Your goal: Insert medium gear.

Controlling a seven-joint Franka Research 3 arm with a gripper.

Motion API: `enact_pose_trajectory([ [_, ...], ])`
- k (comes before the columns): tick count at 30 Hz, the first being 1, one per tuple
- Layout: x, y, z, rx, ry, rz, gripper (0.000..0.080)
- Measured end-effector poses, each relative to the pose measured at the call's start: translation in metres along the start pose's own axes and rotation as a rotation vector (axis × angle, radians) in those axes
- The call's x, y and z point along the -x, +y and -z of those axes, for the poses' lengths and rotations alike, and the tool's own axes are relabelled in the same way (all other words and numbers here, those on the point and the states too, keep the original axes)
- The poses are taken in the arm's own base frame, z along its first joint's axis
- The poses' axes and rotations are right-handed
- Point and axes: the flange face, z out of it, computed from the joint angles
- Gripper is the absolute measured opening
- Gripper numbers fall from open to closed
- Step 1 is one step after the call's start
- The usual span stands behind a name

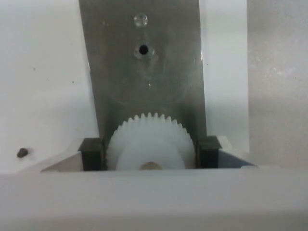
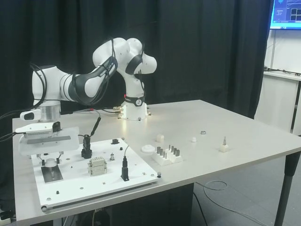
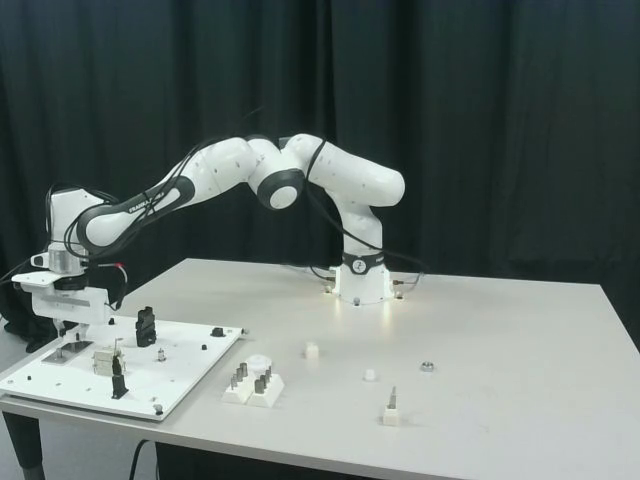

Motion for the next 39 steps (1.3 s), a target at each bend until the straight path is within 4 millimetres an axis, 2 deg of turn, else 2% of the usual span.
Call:
enact_pose_trajectory([
  [26,-0.003,-0.005,-0.005,0.038,-0.009,0.027,0.0397],
  [27,-0.003,-0.005,-0.005,0.038,-0.009,0.027,0.0422],
  [36,-0.008,-0.01,0.006,0.039,0.004,0.041,0.0422],
  [37,-0.008,-0.011,0.009,0.04,0.001,0.043,0.0755],
  [39,-0.009,-0.012,0.014,0.042,-0.003,0.047,0.0755],
])
